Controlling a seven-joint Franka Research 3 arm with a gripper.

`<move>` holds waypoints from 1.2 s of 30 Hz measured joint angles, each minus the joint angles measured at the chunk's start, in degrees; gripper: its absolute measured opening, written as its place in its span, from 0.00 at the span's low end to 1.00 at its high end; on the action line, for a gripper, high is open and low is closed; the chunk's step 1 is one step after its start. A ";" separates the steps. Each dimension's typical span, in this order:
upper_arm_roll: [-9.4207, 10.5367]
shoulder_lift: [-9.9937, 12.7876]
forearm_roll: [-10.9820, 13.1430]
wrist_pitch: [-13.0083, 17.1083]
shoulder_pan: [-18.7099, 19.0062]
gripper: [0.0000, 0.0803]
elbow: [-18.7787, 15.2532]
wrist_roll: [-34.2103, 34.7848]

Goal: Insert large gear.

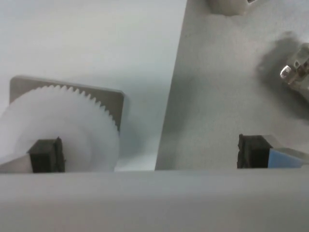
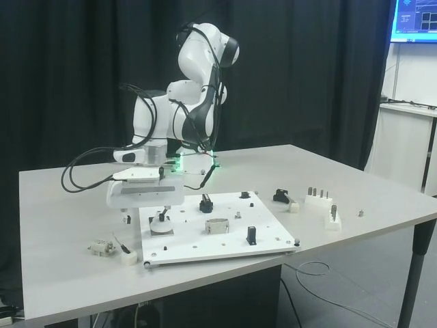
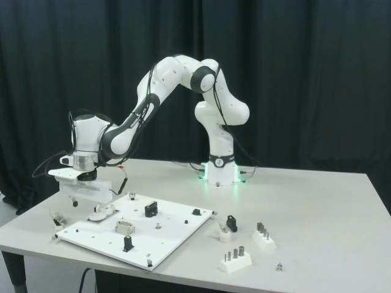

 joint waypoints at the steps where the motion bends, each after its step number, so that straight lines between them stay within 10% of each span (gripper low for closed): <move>1: 0.00 0.00 0.06 0.00 0.00 1.00 0.00 -0.11; 36: 0.37 0.28 0.98 1.61 -1.34 1.00 -0.07 -1.95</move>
